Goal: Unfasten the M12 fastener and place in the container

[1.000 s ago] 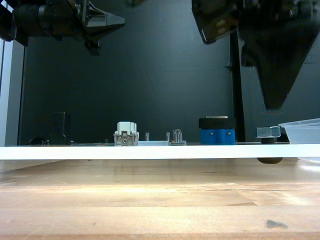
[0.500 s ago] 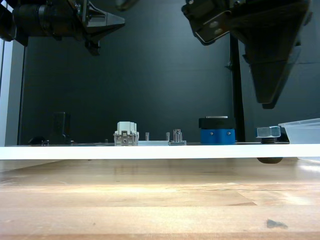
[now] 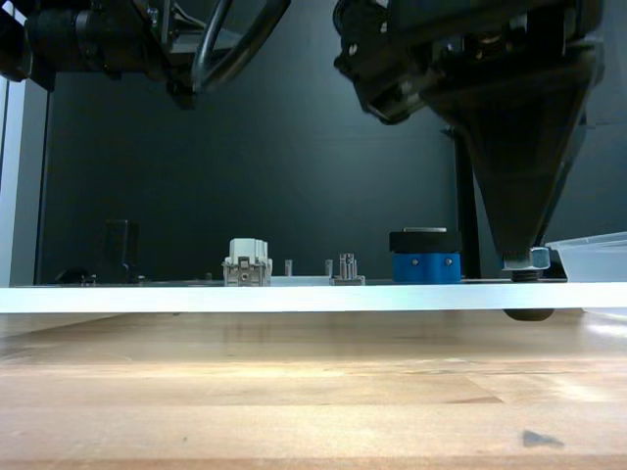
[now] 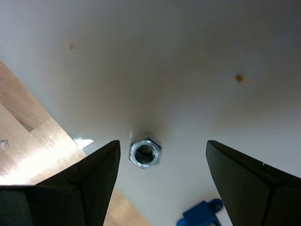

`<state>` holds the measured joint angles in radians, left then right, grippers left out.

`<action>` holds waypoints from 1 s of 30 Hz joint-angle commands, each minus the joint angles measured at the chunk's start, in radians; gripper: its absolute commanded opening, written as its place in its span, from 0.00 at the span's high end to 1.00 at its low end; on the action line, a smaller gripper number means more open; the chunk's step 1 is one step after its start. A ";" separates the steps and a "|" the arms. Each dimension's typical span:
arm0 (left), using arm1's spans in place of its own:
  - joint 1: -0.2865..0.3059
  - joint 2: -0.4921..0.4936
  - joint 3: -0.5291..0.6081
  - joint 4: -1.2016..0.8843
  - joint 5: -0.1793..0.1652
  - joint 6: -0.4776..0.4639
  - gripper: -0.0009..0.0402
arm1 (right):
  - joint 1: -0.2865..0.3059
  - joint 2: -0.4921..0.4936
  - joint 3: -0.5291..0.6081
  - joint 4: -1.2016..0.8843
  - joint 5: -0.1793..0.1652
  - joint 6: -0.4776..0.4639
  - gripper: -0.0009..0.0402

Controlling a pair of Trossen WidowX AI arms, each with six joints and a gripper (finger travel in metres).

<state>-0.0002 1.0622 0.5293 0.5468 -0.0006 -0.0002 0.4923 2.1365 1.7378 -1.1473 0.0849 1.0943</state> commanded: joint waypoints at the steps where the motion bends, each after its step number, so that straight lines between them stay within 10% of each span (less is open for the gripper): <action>1: 0.000 0.000 0.000 0.000 0.000 0.000 0.98 | 0.000 0.013 0.000 0.016 -0.004 0.000 0.39; 30: 0.000 0.000 0.000 0.000 0.000 0.000 0.98 | -0.008 0.018 -0.008 0.017 -0.027 -0.065 0.92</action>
<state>-0.0002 1.0622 0.5293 0.5468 -0.0006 -0.0006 0.4843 2.1536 1.7309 -1.1290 0.0586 1.0439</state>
